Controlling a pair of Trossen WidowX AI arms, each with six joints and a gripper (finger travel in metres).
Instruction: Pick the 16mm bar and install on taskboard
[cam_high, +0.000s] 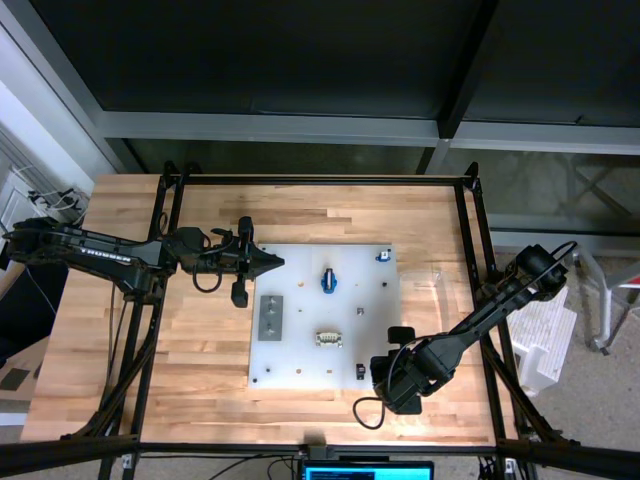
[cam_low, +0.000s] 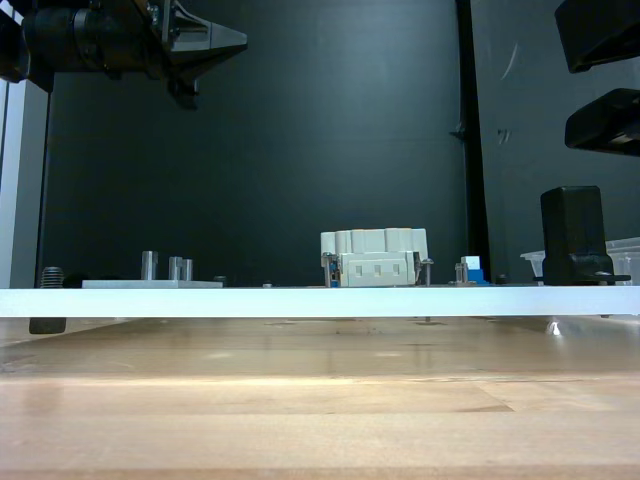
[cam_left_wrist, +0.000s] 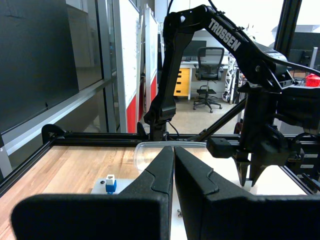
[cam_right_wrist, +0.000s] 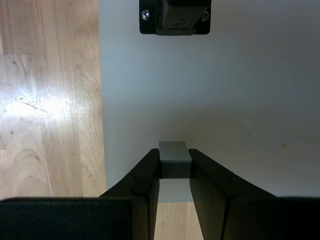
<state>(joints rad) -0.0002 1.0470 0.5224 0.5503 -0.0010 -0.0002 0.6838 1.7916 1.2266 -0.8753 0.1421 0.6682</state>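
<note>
My right gripper (cam_right_wrist: 175, 164) is shut on the 16mm bar (cam_right_wrist: 175, 159), a short grey metal piece pinched between the two fingertips. It hangs over the near right corner of the white taskboard (cam_right_wrist: 235, 95), just inside the board's edge. From above, the right gripper (cam_high: 387, 374) sits at that corner of the taskboard (cam_high: 300, 262). My left gripper (cam_high: 272, 262) is shut and empty, raised over the board's far left edge. In the left wrist view its closed fingers (cam_left_wrist: 165, 165) point across the board toward the right arm (cam_left_wrist: 257, 145).
The board carries a grey block with holes (cam_high: 271, 317), a blue part (cam_high: 329, 280), a white connector (cam_high: 329, 340) and a black connector (cam_right_wrist: 175, 17). A clear tray (cam_left_wrist: 167, 147) lies right of the board. Black frame rails (cam_high: 470, 240) border the wooden table (cam_high: 110, 330).
</note>
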